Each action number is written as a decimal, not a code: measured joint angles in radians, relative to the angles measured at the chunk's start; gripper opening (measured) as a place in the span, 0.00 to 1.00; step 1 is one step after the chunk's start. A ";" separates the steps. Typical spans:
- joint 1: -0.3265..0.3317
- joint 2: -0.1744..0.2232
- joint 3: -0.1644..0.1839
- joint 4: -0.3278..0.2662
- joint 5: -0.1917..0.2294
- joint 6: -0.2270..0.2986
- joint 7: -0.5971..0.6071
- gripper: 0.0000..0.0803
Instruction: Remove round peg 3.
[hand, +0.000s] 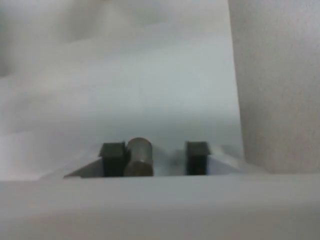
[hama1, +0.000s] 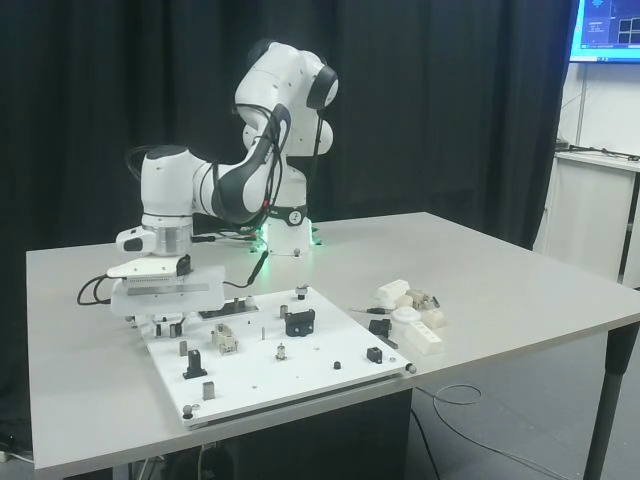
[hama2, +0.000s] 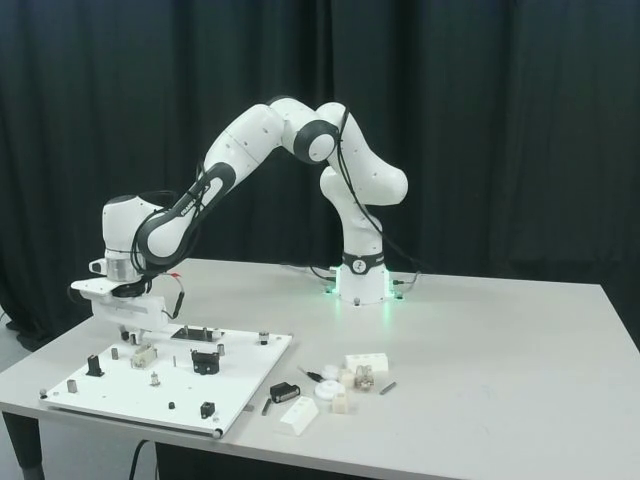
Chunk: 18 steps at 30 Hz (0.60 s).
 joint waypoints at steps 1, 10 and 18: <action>0.000 0.000 0.001 0.000 0.001 -0.003 0.000 0.65; 0.002 -0.001 0.006 0.002 0.003 -0.014 0.000 0.13; 0.002 -0.012 -0.001 0.008 0.003 -0.036 0.001 0.13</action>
